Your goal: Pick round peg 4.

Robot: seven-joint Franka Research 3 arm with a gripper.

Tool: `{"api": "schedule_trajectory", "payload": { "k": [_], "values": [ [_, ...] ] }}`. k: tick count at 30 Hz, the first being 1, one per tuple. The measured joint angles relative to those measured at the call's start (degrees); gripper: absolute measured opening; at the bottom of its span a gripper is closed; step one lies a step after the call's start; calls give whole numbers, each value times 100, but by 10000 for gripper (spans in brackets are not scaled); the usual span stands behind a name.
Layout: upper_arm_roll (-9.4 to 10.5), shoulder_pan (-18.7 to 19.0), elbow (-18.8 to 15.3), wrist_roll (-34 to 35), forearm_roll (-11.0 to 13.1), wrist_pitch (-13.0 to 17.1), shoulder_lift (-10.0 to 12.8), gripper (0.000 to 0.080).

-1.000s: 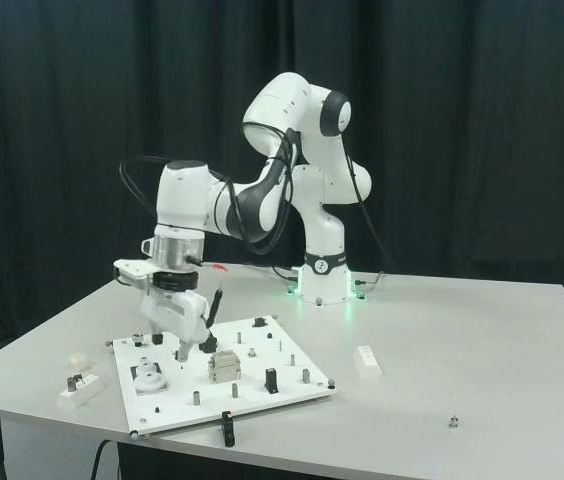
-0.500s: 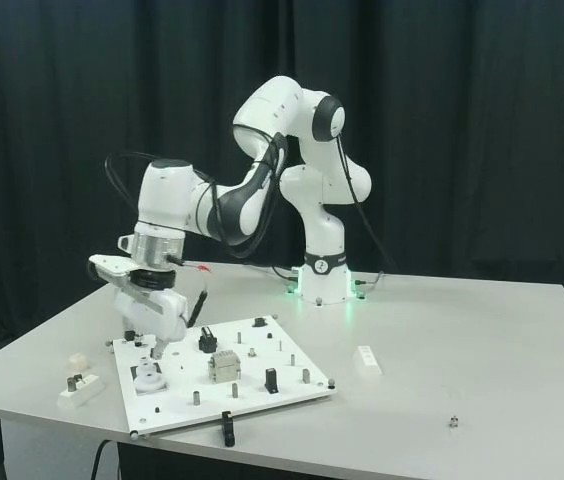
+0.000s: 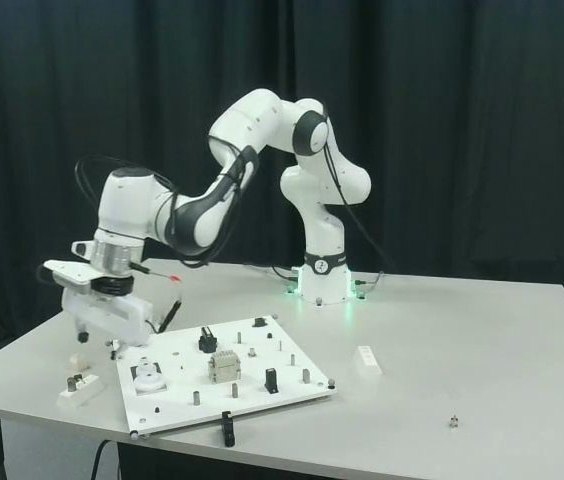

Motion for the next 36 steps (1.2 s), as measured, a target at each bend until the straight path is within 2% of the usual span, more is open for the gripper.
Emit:
{"api": "schedule_trajectory", "payload": {
  "k": [11, 19, 25, 36],
  "values": [
    [83, -532, 417, -1051, 165, -175, 395, 800],
    [85, -756, 699, -1608, 576, -334, 690, 800],
    [84, -850, 873, -1785, 785, -473, 867, 800],
    [80, -916, 1112, -1805, 973, -584, 1105, 800]
  ]
}}
